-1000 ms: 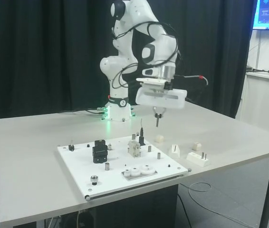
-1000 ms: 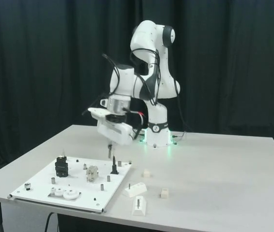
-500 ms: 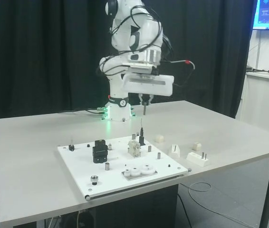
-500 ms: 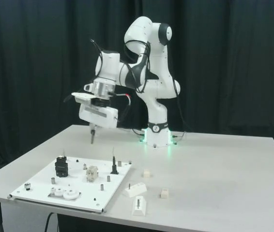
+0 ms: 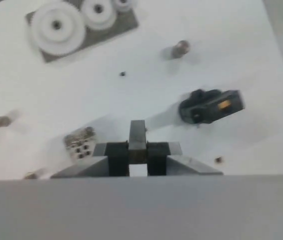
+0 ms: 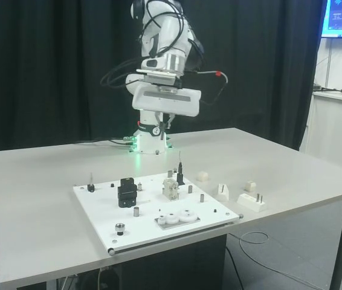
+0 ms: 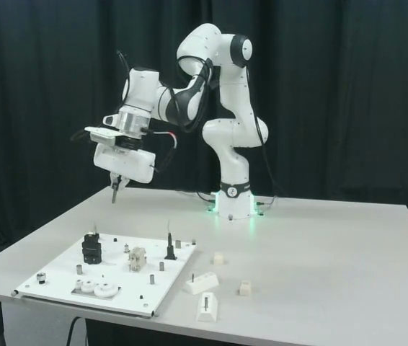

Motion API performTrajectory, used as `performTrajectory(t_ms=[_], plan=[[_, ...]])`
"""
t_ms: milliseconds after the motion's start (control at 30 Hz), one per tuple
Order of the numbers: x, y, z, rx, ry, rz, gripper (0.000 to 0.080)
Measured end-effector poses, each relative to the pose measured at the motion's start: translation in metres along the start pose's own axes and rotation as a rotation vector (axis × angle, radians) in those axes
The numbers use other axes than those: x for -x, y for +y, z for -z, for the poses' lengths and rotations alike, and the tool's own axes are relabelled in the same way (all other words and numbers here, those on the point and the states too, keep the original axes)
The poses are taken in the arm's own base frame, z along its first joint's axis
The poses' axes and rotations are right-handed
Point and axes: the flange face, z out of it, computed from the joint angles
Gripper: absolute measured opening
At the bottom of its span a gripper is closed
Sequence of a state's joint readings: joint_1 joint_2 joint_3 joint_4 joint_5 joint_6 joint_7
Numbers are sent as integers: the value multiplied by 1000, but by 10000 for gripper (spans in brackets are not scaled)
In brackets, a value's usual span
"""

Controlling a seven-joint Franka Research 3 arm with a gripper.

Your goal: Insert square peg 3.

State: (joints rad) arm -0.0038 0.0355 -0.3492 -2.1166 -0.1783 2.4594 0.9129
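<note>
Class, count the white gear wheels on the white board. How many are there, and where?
3, in a row on a grey plate near the board's front edge: large gear, middle gear, small gear, partly cut off in the wrist view. None seems hidden.

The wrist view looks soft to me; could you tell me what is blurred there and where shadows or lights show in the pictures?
Wrist view: the white gears and black block are blurred, and the tool with its peg is softly focused; soft shadows trail the small pins. First room view: green light glows at the arm's base. Second room view: even light falls on the grey table.
</note>
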Motion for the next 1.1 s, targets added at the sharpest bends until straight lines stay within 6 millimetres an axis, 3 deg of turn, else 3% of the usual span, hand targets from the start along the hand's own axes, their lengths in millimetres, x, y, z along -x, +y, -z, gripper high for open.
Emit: performTrajectory(t_ms=[633, 1100], plan=[[-38, 38, -23, 40, -17, 144, 73], [-64, 75, -56, 87, -69, 208, 73]])
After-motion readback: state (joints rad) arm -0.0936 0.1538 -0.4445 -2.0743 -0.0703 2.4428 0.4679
